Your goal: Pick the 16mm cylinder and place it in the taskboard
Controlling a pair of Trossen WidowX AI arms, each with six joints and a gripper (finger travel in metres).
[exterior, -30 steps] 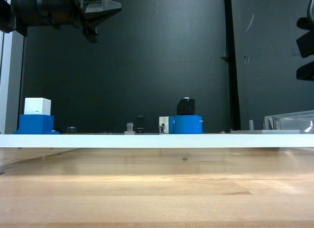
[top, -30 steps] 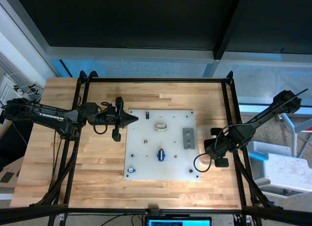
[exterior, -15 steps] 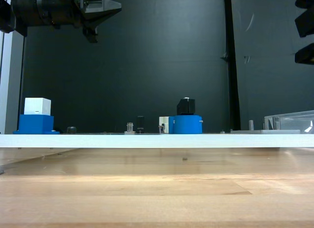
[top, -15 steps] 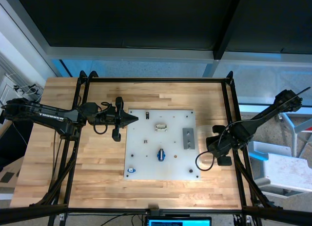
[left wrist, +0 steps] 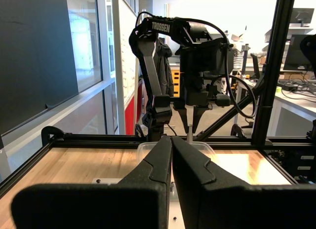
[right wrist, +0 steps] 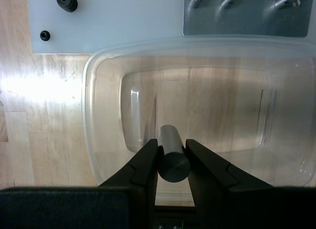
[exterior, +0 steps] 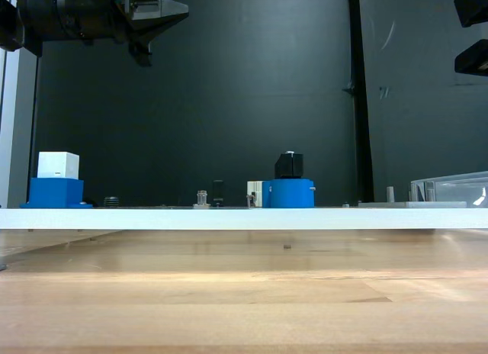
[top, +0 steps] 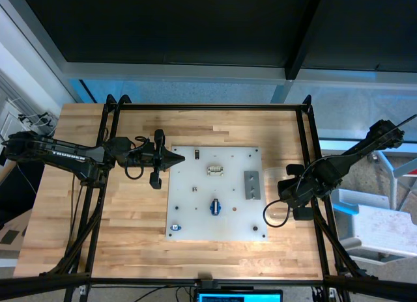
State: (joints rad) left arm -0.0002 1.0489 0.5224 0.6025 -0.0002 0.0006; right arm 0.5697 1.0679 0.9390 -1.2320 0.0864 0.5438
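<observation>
16mm cylinder (right wrist: 173, 159) cannot be made out from the high view. There the right gripper (top: 287, 192) hangs over the clear tray (top: 280, 172) beside the taskboard (top: 195, 211), and the left gripper (top: 178, 157) sits above the board's left edge. At table level the left gripper is high up and the right one is cut off by the frame. The left wrist camera shows its own fingers pressed together, empty. The right wrist camera shows the peg clamped between the right gripper's fingers above the tray. The pick looks done. Carrying and seating remain, and the target hole is unclear.
</observation>
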